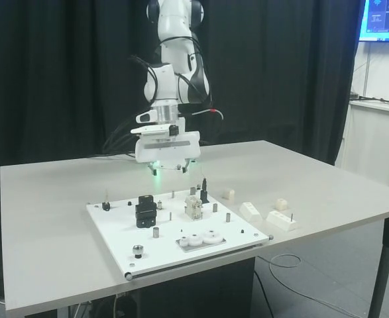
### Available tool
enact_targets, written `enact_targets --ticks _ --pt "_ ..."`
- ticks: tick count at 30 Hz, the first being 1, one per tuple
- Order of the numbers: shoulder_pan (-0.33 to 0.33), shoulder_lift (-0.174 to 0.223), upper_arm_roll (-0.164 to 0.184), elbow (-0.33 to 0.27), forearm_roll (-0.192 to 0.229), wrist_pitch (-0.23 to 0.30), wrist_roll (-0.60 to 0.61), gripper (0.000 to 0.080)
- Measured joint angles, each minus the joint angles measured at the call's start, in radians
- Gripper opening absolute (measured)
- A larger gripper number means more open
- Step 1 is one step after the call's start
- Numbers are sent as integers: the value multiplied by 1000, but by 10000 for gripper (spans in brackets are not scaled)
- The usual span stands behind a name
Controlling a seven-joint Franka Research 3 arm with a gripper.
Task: Pick round peg 1.
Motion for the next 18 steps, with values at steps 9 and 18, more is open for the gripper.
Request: enact_targets --ticks 9,18 --pt "3 -2 23 49 0 16 11 800" --pt "8 23 81 124 -29 46 70 800"
